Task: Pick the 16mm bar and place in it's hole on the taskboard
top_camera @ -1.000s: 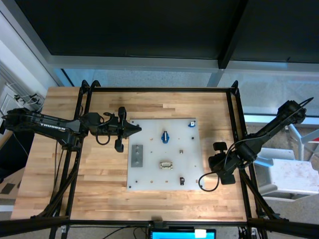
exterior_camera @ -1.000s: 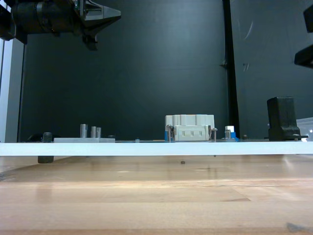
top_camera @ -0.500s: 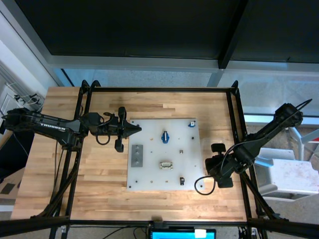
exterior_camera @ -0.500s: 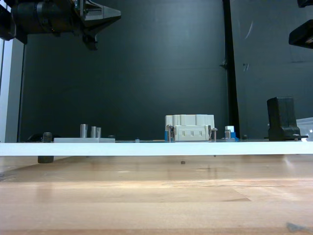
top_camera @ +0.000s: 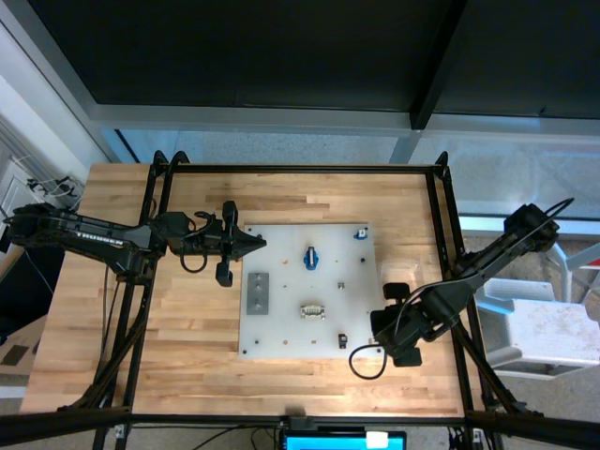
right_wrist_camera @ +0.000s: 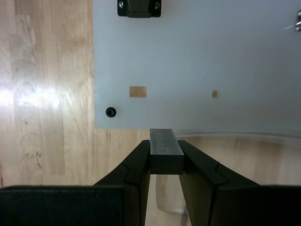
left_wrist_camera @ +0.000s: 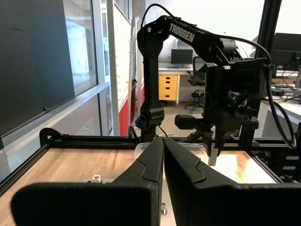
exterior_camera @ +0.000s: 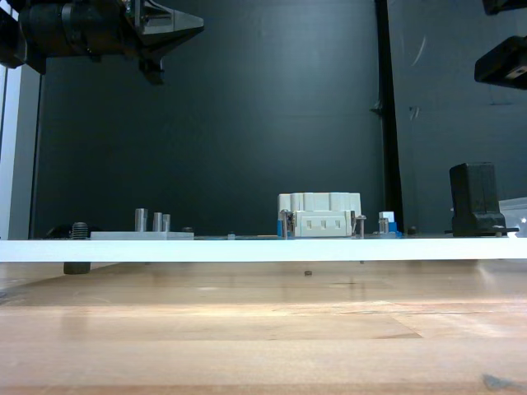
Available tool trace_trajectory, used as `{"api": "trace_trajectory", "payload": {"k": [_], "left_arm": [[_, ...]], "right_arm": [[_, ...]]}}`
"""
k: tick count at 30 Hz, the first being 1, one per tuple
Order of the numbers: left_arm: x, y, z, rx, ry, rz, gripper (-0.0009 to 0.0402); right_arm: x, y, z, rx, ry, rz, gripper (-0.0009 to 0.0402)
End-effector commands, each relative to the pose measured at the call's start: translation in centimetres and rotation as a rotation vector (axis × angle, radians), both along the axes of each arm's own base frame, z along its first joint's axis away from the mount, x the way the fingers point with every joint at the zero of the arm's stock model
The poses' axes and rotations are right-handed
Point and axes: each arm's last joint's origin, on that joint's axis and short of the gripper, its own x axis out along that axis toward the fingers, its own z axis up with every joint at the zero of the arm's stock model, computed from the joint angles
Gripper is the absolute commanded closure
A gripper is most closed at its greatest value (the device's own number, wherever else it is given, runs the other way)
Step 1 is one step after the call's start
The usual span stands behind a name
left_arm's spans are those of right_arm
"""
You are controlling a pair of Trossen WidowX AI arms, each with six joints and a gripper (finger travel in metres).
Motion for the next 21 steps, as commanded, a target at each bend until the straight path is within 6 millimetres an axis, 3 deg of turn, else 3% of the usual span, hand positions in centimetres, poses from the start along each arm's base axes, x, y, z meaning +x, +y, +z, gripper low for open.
{"api": "trace_trajectory", "payload": {"k": [1, 21], "left_arm": [[0.0, 0.0, 0.0, 0.0, -0.001, 0.0, 0.0393], [0.0, 0.0, 0.0, 0.0, 0.0, 0.0, 0.0393]], "right_arm": [[0.6, 0.3, -0.6, 0.011, 0.0, -0.001, 0.0389], [2.7, 1.9, -2.5, 0.0, 0.014, -0.034, 0.0389]]}}
